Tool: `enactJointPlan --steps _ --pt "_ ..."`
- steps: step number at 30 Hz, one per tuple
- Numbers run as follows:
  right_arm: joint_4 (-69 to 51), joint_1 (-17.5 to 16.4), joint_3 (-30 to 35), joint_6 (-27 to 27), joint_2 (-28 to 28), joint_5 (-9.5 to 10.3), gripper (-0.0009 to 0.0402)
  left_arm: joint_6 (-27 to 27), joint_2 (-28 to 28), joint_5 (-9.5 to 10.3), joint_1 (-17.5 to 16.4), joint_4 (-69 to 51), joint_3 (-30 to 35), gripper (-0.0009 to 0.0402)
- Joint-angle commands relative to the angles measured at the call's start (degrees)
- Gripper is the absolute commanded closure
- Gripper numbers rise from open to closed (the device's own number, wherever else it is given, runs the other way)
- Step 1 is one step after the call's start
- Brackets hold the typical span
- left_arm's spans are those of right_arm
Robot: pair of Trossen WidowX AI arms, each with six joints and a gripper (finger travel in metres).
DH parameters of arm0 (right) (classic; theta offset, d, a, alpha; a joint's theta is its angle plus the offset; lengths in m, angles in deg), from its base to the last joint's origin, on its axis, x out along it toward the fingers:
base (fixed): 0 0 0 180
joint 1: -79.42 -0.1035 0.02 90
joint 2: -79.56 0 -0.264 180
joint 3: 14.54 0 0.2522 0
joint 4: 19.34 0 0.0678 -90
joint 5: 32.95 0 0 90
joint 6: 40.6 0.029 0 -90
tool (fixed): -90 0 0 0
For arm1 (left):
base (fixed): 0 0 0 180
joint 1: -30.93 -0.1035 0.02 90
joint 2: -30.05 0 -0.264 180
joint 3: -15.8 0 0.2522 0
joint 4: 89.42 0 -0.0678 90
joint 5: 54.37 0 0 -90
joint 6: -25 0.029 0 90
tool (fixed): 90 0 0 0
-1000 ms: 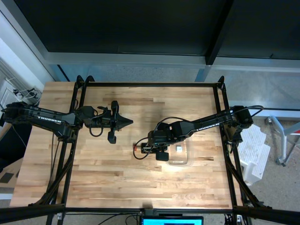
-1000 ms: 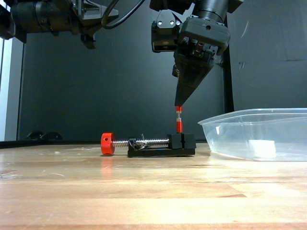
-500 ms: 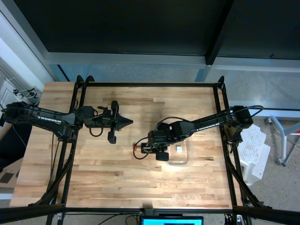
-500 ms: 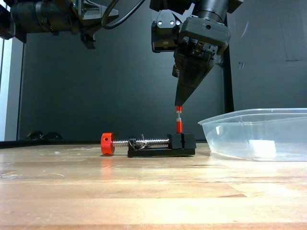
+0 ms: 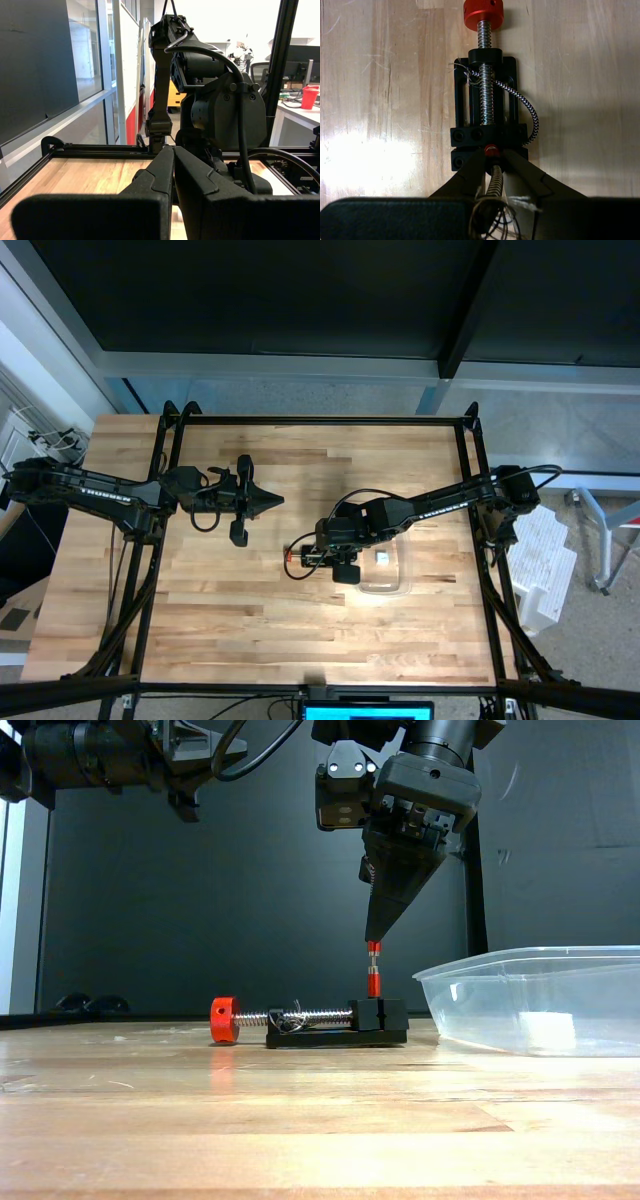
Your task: Pick the RCA connector and install on taskboard
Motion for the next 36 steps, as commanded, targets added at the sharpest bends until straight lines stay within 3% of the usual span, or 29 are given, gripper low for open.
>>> enactJointPlan --steps 1,36 --pt "0.0 0.0 0.0 0.0 0.0 -0.09 0.0392 0.0 0.0 -0.02 0.0 0.0 0.0 0.0393" --pt "4.5 0.0 -3.3 -0.1 1.6 -0.04 0.0391 0.0 0.0 -0.02 0.0 0.0 0.0 0.0393"
